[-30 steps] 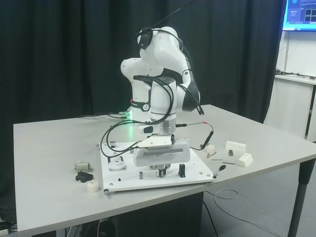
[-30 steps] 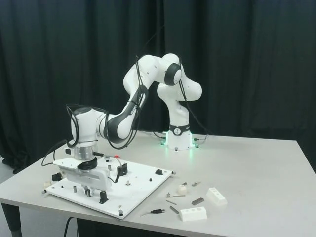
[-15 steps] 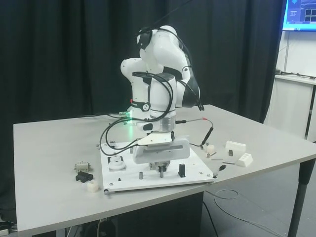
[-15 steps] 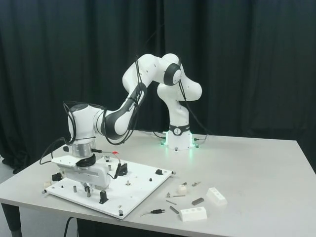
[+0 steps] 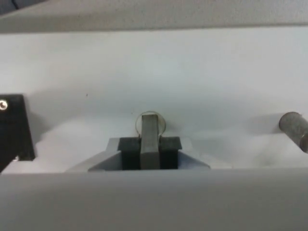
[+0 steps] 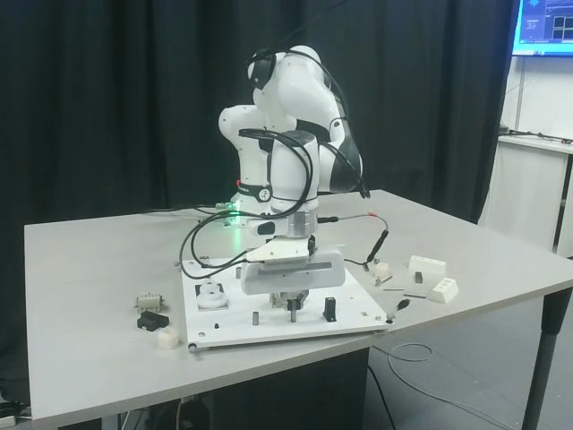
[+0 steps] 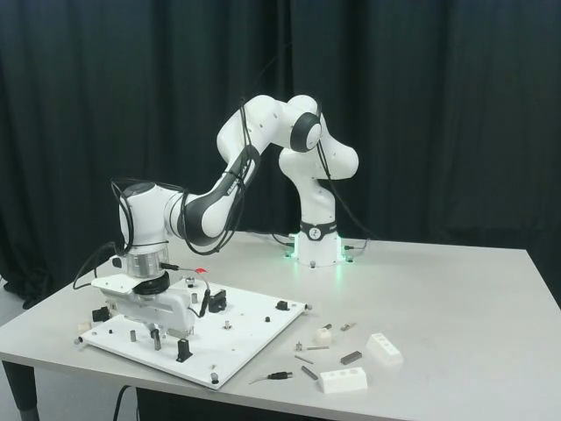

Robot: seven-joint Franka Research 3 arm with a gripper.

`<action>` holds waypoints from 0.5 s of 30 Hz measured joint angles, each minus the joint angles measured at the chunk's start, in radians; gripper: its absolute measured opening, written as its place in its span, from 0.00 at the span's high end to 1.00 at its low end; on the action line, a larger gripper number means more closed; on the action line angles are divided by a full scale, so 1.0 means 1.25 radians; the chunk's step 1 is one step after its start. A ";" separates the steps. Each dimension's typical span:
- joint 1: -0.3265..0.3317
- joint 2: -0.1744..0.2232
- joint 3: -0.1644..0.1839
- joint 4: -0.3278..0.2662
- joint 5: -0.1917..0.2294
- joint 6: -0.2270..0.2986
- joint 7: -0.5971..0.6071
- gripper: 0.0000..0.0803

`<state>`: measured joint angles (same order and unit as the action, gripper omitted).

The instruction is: Remove square peg 3.

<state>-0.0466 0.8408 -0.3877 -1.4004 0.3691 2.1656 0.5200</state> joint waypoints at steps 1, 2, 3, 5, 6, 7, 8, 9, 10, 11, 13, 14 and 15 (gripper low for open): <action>0.000 0.000 0.000 0.000 0.000 0.000 0.000 0.91; 0.000 0.000 0.000 0.000 0.000 0.000 0.001 0.91; 0.000 0.000 0.000 0.000 0.000 0.000 0.002 0.91; 0.000 0.000 0.000 0.000 0.000 0.000 0.002 0.91; 0.000 0.000 0.000 0.000 0.000 0.000 0.002 0.91; 0.000 0.000 0.000 0.000 0.000 0.000 0.002 0.91; 0.000 0.000 0.000 0.000 0.000 0.000 0.002 0.91; 0.000 0.000 0.000 0.000 0.000 0.000 0.001 0.91; 0.000 0.000 0.000 0.001 0.000 -0.001 -0.002 0.91; 0.000 0.000 0.000 0.001 0.000 -0.001 -0.007 0.91; 0.000 0.000 -0.001 0.002 0.000 -0.001 -0.023 0.91; 0.000 -0.001 -0.001 0.003 0.000 -0.002 -0.031 0.91; 0.000 -0.001 -0.002 0.005 0.000 -0.004 -0.037 0.91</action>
<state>-0.0464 0.8391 -0.3901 -1.3939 0.3690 2.1601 0.4735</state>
